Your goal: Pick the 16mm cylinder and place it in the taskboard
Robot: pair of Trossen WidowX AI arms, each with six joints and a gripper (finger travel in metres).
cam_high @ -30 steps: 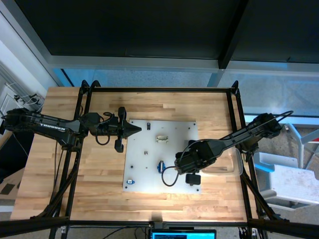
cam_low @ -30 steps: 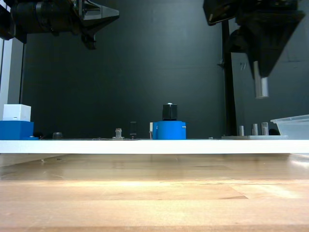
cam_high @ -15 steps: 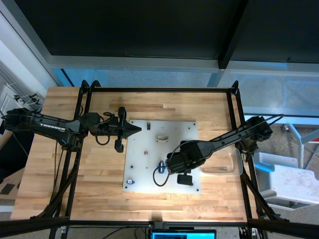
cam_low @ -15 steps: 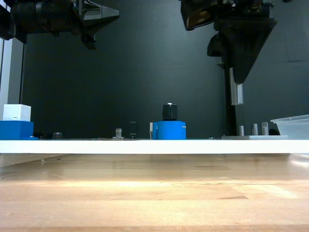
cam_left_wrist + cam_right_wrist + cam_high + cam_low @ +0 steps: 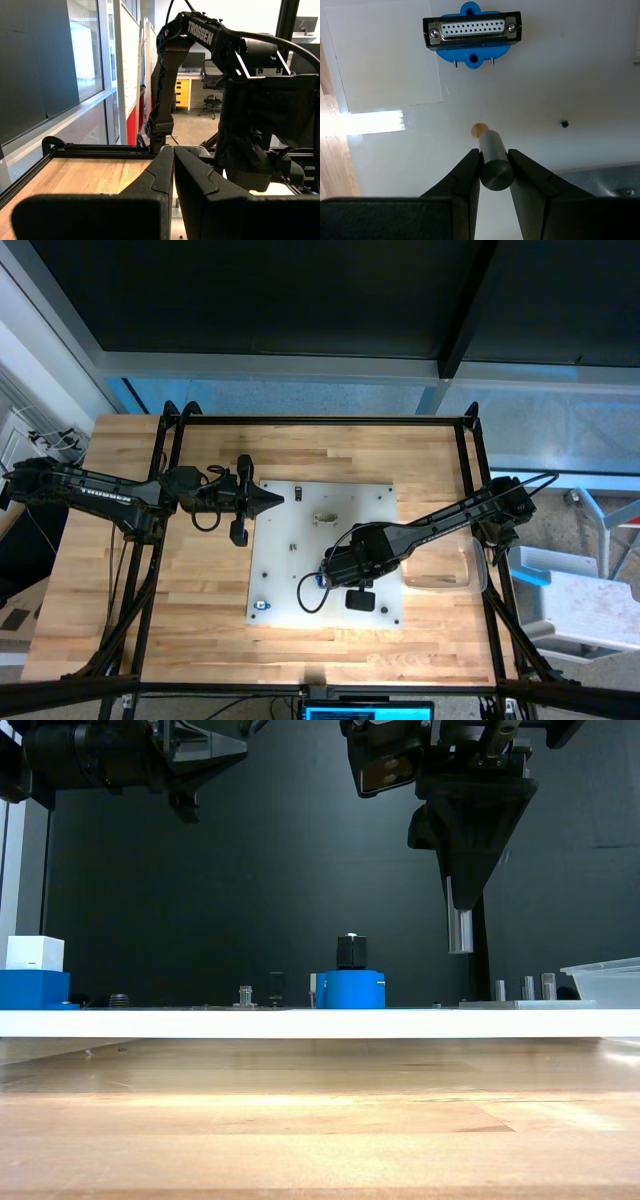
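Observation:
The 16mm cylinder (image 5: 494,161) is a short grey metal peg clamped upright between the fingers of my right gripper (image 5: 493,154). It hangs well above the white taskboard (image 5: 535,90), close over a small round hole (image 5: 478,130). In the low view the cylinder (image 5: 459,926) sticks down from the right gripper (image 5: 461,892), to the right of the blue fitting (image 5: 348,988). From above, the right gripper (image 5: 331,569) is over the taskboard (image 5: 372,508) near its middle. My left gripper (image 5: 271,498) is shut on nothing and hovers high at the board's far left edge.
A blue D-sub connector (image 5: 471,34) sits on the board beyond the hole. A clear plastic tray (image 5: 447,578) lies right of the board. Small pegs (image 5: 527,986) stand on a grey block at the board's right. A blue and white block (image 5: 33,975) is at the left.
The right arm has carried the cylinder leftward across the board and slightly lower. The left arm has not moved.

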